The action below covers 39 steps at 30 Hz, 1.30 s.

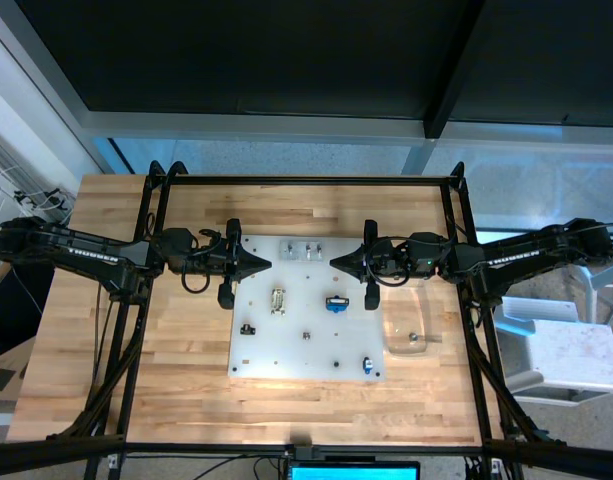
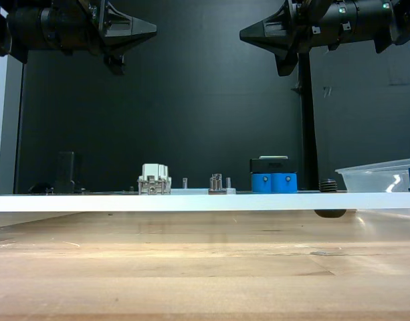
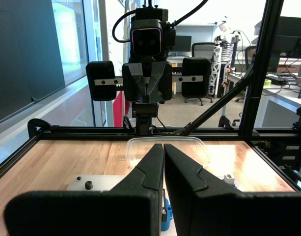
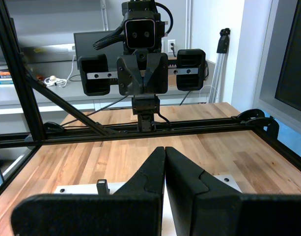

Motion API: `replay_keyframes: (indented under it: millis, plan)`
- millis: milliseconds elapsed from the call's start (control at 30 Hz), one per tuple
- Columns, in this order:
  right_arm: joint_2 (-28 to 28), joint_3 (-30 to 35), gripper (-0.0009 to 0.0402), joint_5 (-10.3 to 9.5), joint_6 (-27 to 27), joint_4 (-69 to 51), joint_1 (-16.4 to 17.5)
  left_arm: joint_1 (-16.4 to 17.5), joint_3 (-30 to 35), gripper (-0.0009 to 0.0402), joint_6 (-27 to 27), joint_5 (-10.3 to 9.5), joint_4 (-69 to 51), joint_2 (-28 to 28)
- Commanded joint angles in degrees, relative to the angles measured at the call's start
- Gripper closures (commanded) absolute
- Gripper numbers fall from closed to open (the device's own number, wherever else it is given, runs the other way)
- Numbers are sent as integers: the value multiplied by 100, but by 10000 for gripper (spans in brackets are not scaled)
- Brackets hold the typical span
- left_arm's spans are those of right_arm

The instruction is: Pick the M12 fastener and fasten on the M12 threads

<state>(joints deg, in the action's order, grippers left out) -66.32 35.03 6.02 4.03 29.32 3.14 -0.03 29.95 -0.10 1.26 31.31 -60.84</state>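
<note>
I see both my arms stretched level and inward, held high, facing each other. The left gripper point(image 1: 269, 264) and right gripper point(image 1: 333, 262) point tip to tip, apart, each with fingers pressed together.

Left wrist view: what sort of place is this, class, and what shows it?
Probably a robotics lab in an office: a desk and a monitor stand behind a black-framed wooden table. The left end effector and right end effector hang shut above a white board.
</note>
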Motion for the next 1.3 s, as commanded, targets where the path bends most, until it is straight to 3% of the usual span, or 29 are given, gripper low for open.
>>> replay_keyframes:
  millis: [33, 400, 500, 533, 867, 1300]
  plan:
    - [0, 4, 393, 44, -4, 55, 0, 4, 0, 393, 0, 0, 2, -2]
    - [0, 4, 393, 13, -9, 46, 0, 4, 0, 393, 0, 0, 2, -2]
    - [42, 26, 393, -505, -203, -70, 0, 4, 0, 393, 0, 0, 0, -2]
    - [63, 81, 393, -568, -223, -229, 2, 4, 0, 393, 0, 0, 2, -2]
    - [103, 1394, 393, -566, -955, -3910, 166, 4, 0, 393, 0, 0, 2, -2]
    - [-170, 2549, 393, -535, -1139, -7136, 774, 4, 0, 393, 0, 0, 2, -2]
